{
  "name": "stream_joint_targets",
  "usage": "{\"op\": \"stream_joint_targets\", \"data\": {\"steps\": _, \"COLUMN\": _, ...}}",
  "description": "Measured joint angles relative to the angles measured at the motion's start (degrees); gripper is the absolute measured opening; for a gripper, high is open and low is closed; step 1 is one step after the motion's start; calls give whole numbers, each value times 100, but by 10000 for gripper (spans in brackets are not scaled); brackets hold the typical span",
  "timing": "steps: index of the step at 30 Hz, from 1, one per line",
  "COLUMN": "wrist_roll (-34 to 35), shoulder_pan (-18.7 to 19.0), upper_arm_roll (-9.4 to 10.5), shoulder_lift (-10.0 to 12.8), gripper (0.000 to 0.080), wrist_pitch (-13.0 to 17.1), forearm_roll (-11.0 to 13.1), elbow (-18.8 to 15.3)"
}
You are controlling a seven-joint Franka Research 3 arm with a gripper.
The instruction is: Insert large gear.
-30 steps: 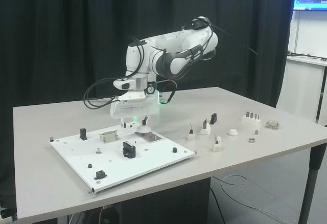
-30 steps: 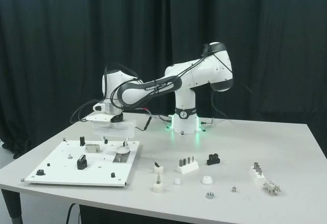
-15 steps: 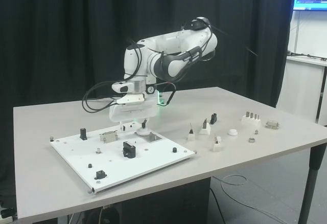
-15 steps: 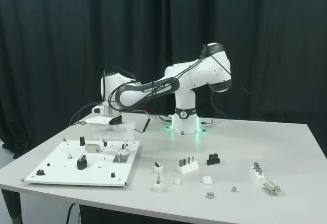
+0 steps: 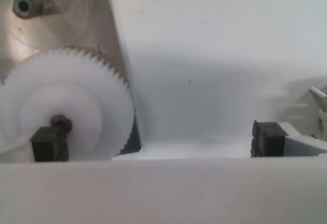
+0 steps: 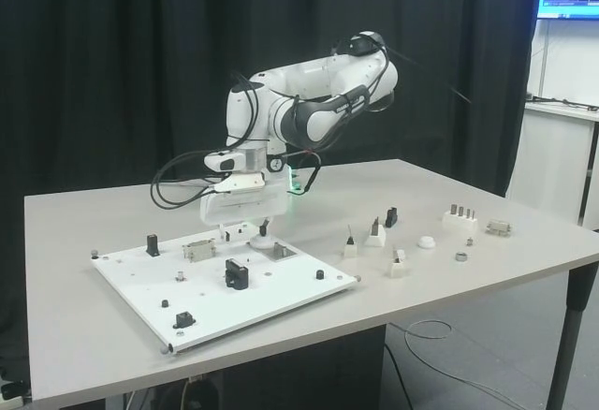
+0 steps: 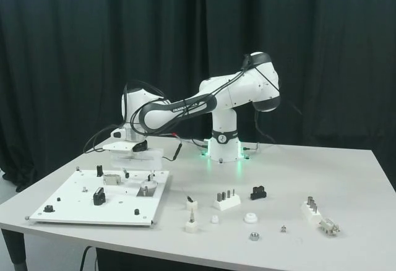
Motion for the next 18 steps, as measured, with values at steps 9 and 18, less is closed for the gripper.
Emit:
{"op": "stream_joint_targets", "data": {"steps": 9, "wrist_roll": -24, "shoulder_pan": 7, "upper_arm_roll": -16, "shoulder_lift": 0, "gripper": 800, "wrist_pitch": -61, "forearm_roll": 2, "elbow": 0}}
{"op": "stream_joint_targets", "data": {"steps": 18, "wrist_roll": 21, "shoulder_pan": 131, "upper_arm_roll": -210, "shoulder_lift": 0, "gripper": 800, "wrist_pitch": -452, "forearm_roll": -150, "elbow": -28}}
